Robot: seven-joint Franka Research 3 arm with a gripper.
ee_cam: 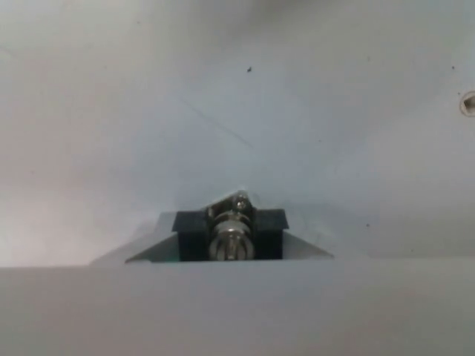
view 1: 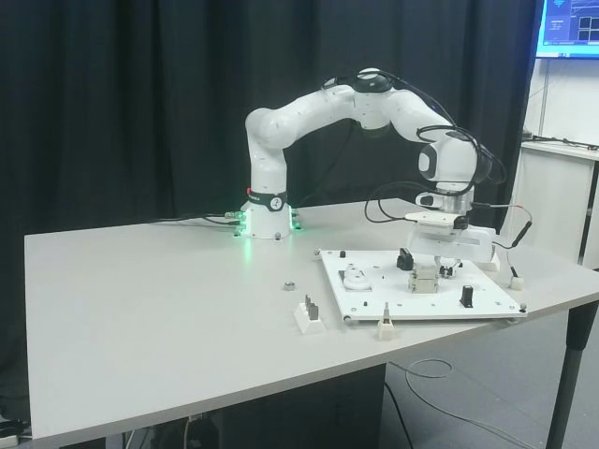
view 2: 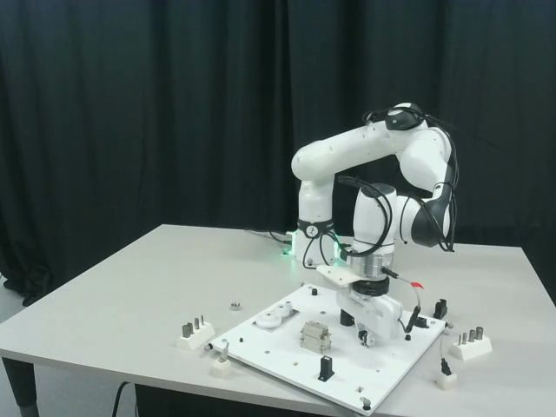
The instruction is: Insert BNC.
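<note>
In the wrist view a metal BNC connector (ee_cam: 232,239) sits between two black fingers (ee_cam: 191,233), and my gripper (ee_cam: 231,231) is shut on it. Beyond it lies the white task board (ee_cam: 223,111), close under the connector. In the first room view the gripper (view 1: 439,266) hangs low over the far right part of the board (view 1: 374,304). In the second room view the gripper (view 2: 365,335) stands just above the board (view 2: 278,356), right of a grey block (view 2: 314,337). The socket below the connector is hidden.
On the board stand a grey block (view 1: 425,280), a white disc (view 1: 355,279) and black posts (view 1: 466,296). Beside the board sit a white holder with pins (view 1: 309,316), a small white stand (view 1: 384,326) and a ring (view 1: 290,284). Cables trail from the wrist.
</note>
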